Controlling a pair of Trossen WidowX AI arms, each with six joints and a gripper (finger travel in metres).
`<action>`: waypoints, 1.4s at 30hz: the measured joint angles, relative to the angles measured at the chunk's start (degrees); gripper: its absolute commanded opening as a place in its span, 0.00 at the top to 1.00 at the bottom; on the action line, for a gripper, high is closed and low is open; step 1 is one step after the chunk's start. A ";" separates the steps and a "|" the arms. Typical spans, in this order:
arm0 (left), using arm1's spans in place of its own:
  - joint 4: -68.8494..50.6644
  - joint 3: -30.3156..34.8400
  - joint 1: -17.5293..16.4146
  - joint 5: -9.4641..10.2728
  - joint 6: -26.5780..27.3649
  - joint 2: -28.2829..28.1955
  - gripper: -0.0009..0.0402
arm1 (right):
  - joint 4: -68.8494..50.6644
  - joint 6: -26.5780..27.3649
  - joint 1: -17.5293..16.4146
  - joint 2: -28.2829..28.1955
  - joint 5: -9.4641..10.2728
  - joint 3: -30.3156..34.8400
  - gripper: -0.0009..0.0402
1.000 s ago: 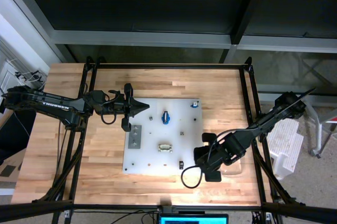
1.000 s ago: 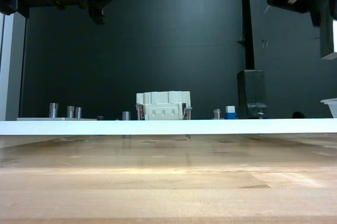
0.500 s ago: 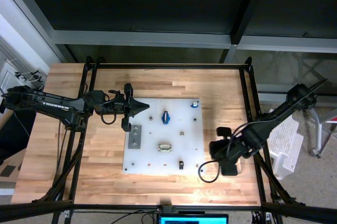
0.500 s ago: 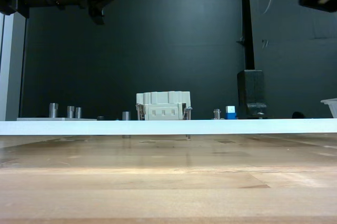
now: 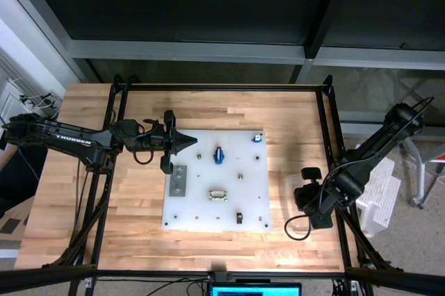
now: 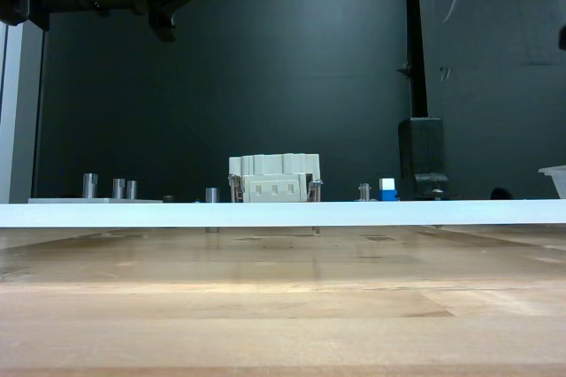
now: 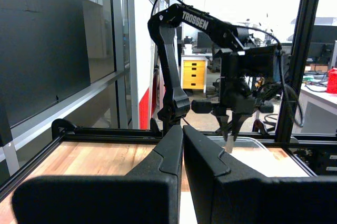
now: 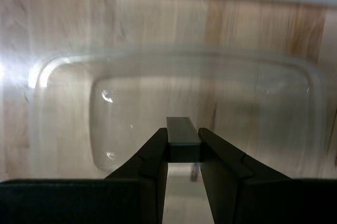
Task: Remove the 16mm bar from the taskboard and place in the container
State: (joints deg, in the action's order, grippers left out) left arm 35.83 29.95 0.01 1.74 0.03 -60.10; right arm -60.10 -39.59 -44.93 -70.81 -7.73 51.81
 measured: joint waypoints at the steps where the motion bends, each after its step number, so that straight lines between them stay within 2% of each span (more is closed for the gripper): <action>1: 0.00 -0.02 0.00 0.00 0.00 0.00 0.98 | -0.02 -0.57 -0.26 0.15 0.15 -0.81 0.96; 8: -0.02 0.00 0.00 0.00 0.00 0.00 0.98 | 4.09 -3.08 -0.87 0.26 5.84 -5.40 0.96; 12: 0.00 0.00 0.00 0.00 0.00 0.00 0.98 | 6.93 -3.45 -0.87 0.26 5.86 -6.95 0.89; 18: -0.02 -0.02 0.00 0.02 0.00 0.00 0.98 | 7.21 -4.20 -0.83 0.26 5.77 -7.43 0.66; 22: 0.00 -0.02 0.00 0.02 0.00 0.00 0.98 | 7.23 -6.36 -0.81 0.33 3.10 -7.43 0.49; 26: 0.00 -0.02 0.00 0.00 0.00 0.00 0.98 | 7.28 -6.67 -0.70 0.35 2.80 -7.45 0.37; 30: 0.00 -0.02 0.00 0.00 0.00 0.00 0.98 | 7.28 -7.85 -0.70 0.35 2.78 -7.45 0.32; 42: 0.00 0.00 0.00 0.00 0.00 0.00 0.98 | 7.17 -8.17 -0.46 1.33 2.75 -6.86 0.32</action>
State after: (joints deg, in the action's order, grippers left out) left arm 35.83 29.95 0.01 1.74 0.03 -60.10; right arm -52.93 -47.77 -45.39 -69.47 -4.97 44.95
